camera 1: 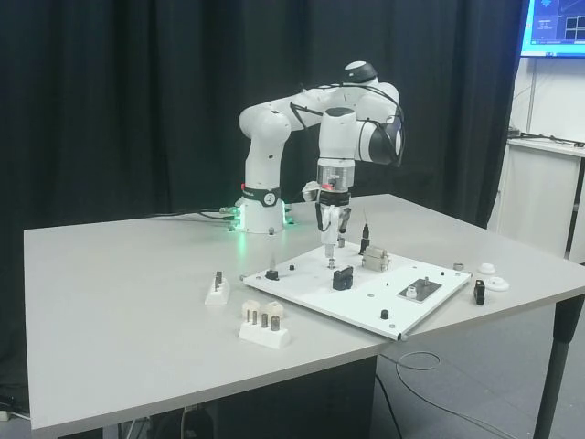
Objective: Pick bolt 4.
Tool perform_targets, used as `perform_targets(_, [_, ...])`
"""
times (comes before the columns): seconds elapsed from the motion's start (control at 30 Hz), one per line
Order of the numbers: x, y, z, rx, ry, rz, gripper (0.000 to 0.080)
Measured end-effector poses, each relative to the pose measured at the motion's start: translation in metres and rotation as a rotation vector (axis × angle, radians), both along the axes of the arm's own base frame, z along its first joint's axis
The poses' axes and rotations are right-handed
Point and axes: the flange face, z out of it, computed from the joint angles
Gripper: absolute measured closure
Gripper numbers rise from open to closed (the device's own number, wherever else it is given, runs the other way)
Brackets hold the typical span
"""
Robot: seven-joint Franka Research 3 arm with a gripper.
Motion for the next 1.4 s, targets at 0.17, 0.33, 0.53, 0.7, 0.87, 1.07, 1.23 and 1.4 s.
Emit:
perform_targets(0.17, [0.0007,0.0006,0.0005,-0.008,0.007,0.007,0.0003])
perform_targets(0.33, [0.0013,0.0011,0.0009,-0.014,0.012,0.012,0.0003])
perform_targets(0.53, [0.0019,0.0013,0.0016,-0.025,0.020,0.019,0.0003])
perform_targets(0.7, [0.0023,0.0010,0.0025,-0.039,0.027,0.030,0.0003])
perform_targets(0.87, [0.0025,0.0007,0.0030,-0.046,0.030,0.039,0.0003])
perform_targets(1.07, [0.0024,0.0005,0.0031,-0.049,0.031,0.040,0.0003])
perform_targets(1.23, [0.0024,0.0005,0.0031,-0.050,0.032,0.041,0.0003])
perform_targets(1.4, [0.0023,0.0004,0.0031,-0.051,0.034,0.042,0.0003])
